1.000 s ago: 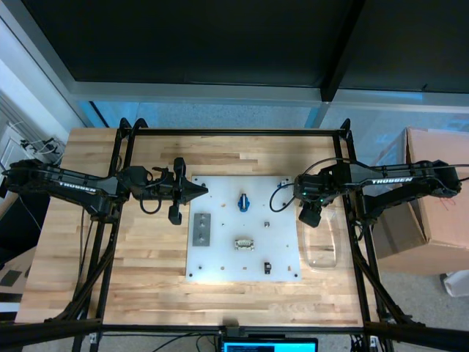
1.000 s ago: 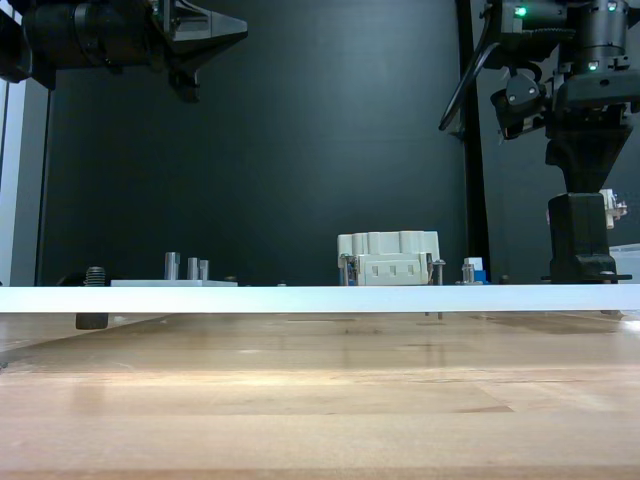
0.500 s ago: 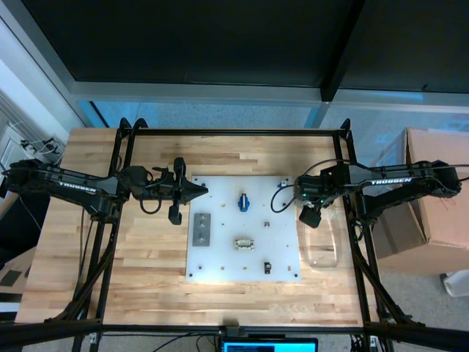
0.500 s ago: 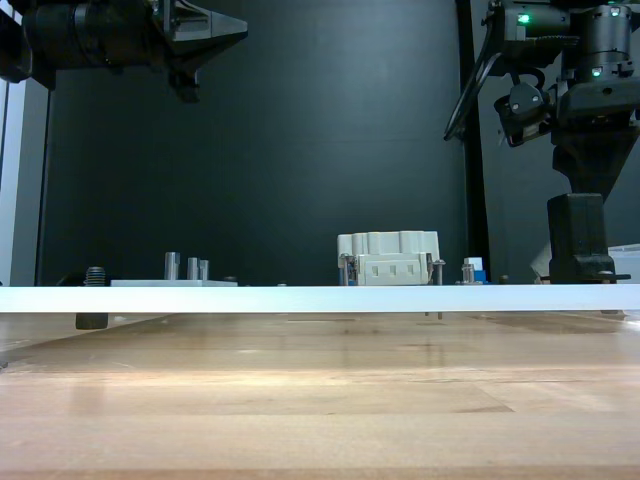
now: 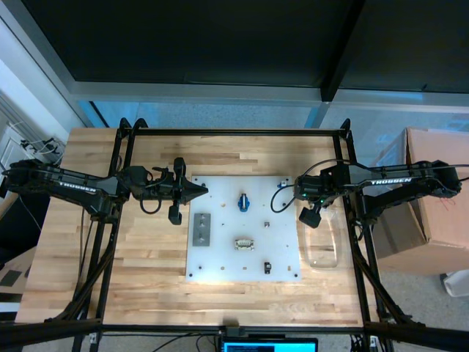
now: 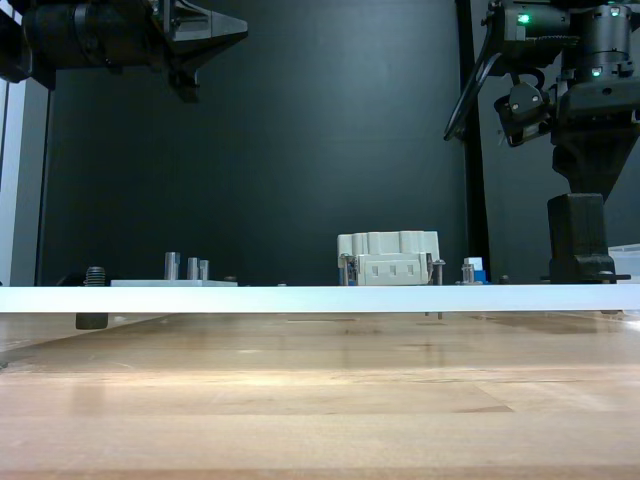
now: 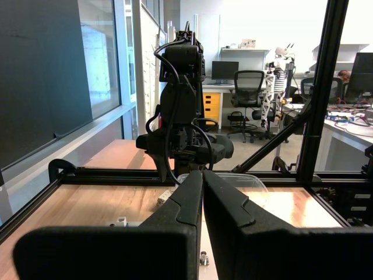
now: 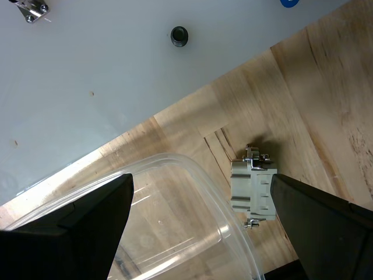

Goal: Remove the HAN10E connector from the taskboard and place in the container

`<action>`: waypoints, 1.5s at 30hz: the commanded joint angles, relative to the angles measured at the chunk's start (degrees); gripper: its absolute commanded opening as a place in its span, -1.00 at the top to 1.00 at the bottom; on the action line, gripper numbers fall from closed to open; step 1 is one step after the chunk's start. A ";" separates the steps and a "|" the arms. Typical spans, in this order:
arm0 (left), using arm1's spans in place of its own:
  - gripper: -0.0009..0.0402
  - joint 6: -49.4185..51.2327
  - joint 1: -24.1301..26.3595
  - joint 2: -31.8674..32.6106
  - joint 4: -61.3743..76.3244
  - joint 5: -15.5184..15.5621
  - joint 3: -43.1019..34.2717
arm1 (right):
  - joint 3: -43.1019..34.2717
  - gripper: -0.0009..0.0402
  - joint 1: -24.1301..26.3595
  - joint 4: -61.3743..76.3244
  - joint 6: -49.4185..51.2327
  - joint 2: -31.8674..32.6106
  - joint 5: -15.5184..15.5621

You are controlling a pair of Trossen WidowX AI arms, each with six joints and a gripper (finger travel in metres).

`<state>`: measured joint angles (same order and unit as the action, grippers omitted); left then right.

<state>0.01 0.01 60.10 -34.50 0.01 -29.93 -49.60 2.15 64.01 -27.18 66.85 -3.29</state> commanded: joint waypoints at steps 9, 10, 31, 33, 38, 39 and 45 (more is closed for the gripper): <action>0.96 -0.02 0.00 0.00 -0.02 0.00 -0.02 | 0.04 -0.60 8.87 2.27 2.75 0.33 -0.17; 0.96 -0.02 0.00 0.00 -0.02 0.00 -0.02 | 0.09 -0.60 10.60 2.60 2.73 0.46 -0.15; 0.96 -0.02 -0.02 0.02 -0.02 0.00 -0.02 | 9.73 -0.60 16.76 0.72 6.78 2.25 2.95; 0.96 -0.02 -0.02 0.02 -0.02 0.00 -0.02 | 9.73 -0.60 16.17 0.20 8.00 2.25 3.34; 0.96 -0.02 0.00 0.00 -0.02 0.00 -0.02 | 10.23 -0.60 15.41 -2.45 9.42 2.27 3.30; 0.96 -0.02 0.00 0.00 -0.02 0.00 -0.02 | 10.32 -0.60 15.37 -2.54 9.55 2.27 3.32; 0.96 -0.02 0.00 0.00 -0.02 0.00 -0.02 | 10.71 -0.60 15.26 -2.69 9.49 4.66 3.13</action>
<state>-0.01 0.01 60.10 -34.50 0.01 -29.95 -39.03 17.47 61.41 -17.65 70.94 -0.01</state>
